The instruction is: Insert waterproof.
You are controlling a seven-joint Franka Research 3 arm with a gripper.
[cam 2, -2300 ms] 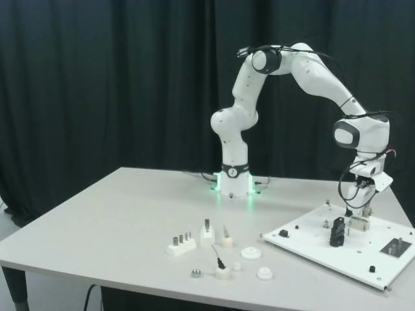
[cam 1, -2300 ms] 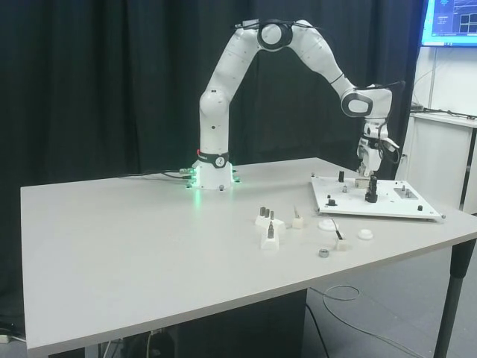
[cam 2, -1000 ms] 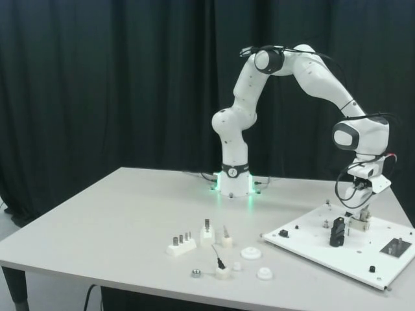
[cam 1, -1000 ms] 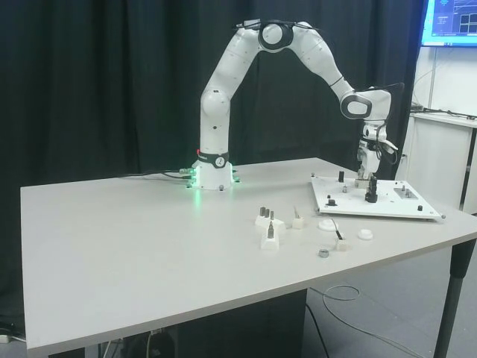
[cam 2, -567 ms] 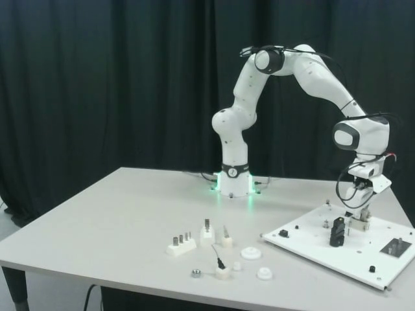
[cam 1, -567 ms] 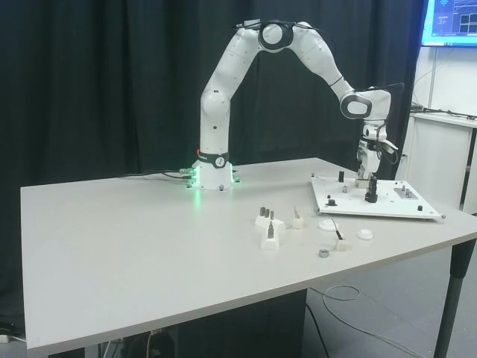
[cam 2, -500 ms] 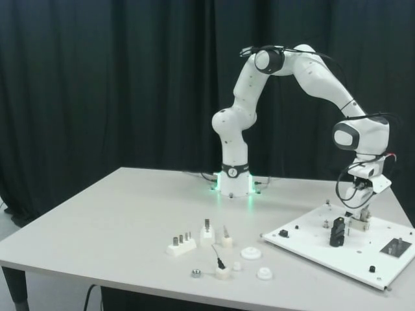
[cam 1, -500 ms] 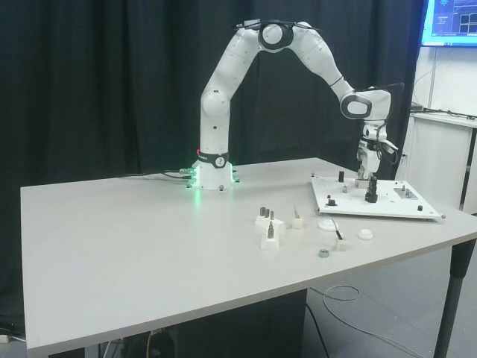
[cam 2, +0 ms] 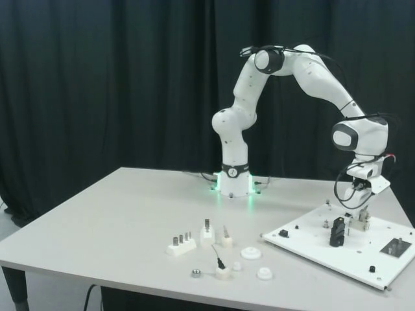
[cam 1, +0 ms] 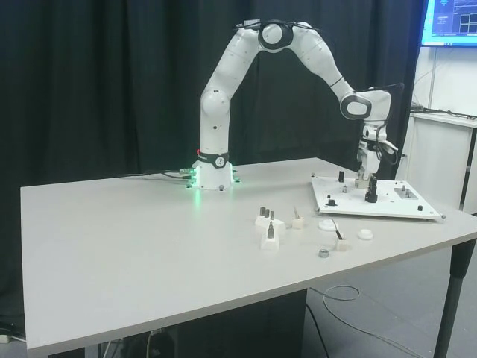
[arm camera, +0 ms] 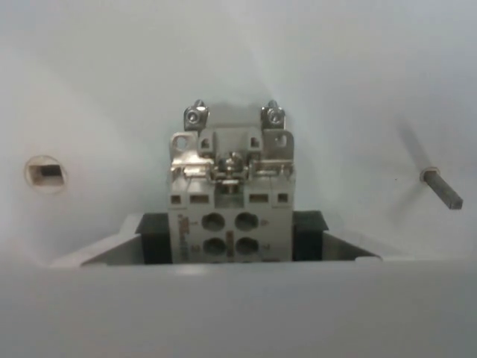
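In the wrist view a grey waterproof connector [arm camera: 229, 224] with several round holes and a metal clip sits between two black fingers [arm camera: 156, 237]; my gripper [arm camera: 232, 237] is shut on it. Behind it lies the white board [arm camera: 335, 89] with a small hole [arm camera: 45, 173] and a thin peg [arm camera: 441, 188]. From the room views, my gripper [cam 1: 365, 177] [cam 2: 358, 212] hangs just above the white board [cam 1: 387, 207] [cam 2: 311, 245] at the table's right end, over a pale block [cam 2: 355, 224] and beside a black upright part [cam 1: 370, 195] [cam 2: 336, 232].
Small white holders with metal pins [cam 1: 268, 224] [cam 2: 181, 245] stand mid-table. White round pieces [cam 1: 328, 224] [cam 2: 250, 253] and a metal nut [cam 1: 323, 253] [cam 2: 194, 273] lie near the front edge. The arm's base [cam 1: 212, 175] glows green at the back.
The wrist and gripper have risen slightly above the board compared with 2.3 s ago. Over the last second almost nothing has moved.
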